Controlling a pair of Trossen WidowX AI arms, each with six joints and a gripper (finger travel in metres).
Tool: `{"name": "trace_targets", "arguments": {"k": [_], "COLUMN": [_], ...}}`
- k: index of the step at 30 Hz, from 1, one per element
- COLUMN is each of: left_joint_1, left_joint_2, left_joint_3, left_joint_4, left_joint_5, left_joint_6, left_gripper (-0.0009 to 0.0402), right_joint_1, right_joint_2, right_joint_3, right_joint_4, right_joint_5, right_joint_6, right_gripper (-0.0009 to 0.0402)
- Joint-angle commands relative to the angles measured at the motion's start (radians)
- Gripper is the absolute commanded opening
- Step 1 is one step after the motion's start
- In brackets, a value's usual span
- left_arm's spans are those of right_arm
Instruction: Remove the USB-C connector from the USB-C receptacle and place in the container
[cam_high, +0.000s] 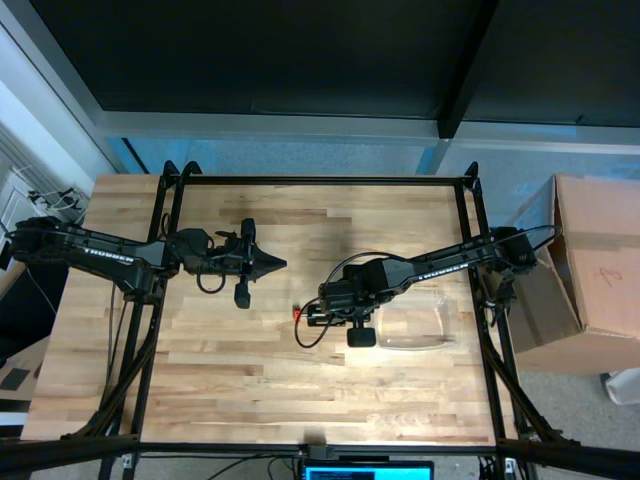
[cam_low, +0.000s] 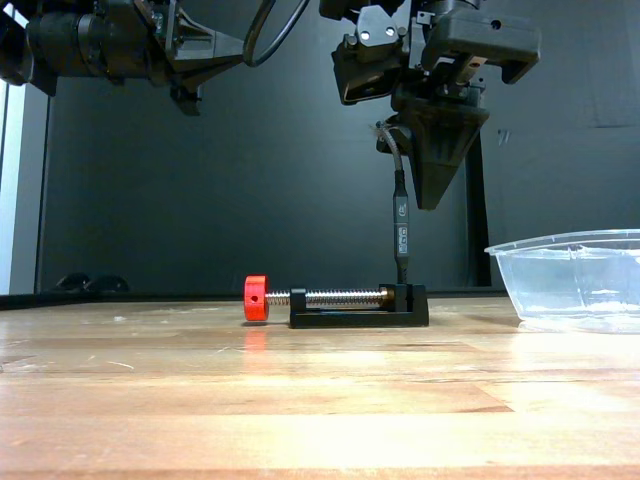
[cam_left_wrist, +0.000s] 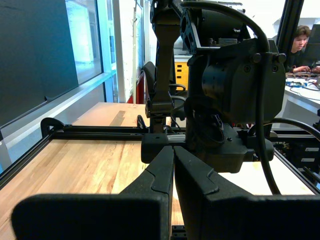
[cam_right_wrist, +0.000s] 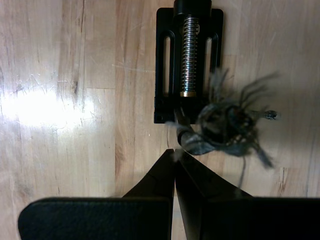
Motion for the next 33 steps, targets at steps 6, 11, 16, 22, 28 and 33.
{"name": "trace_targets", "arguments": {"k": [6, 11, 16, 22, 28, 33], "left_joint_1": [0.0, 0.0, 0.0, 0.0, 0.0, 0.0], "left_joint_2": [0.0, 0.0, 0.0, 0.0, 0.0, 0.0], "left_joint_3": [0.0, 0.0, 0.0, 0.0, 0.0, 0.0], "left_joint_4": [0.0, 0.0, 0.0, 0.0, 0.001, 0.0], "left_joint_5": [0.0, 0.0, 0.0, 0.0, 0.0, 0.0], "left_joint_6": [0.0, 0.0, 0.0, 0.0, 0.0, 0.0], "left_gripper": [0.0, 0.0, 0.0, 0.0, 0.0, 0.0], "right_joint_1": [0.0, 0.0, 0.0, 0.001, 0.002, 0.002], "right_joint_2": [0.0, 0.0, 0.0, 0.005, 0.047, 0.077], "right_joint_3": [0.149, 0.162, 0.161, 0.146, 0.14, 0.133], "right_joint_4": [-0.13, -0.149, -0.142, -0.111, -0.095, -0.072], "right_joint_5": [0.024, 0.026, 0.026, 0.026, 0.026, 0.026], "right_joint_6": [0.024, 0.025, 0.018, 0.016, 0.014, 0.002], "right_gripper": [0.0, 0.0, 0.003, 0.0122, 0.0175, 0.0175]}}
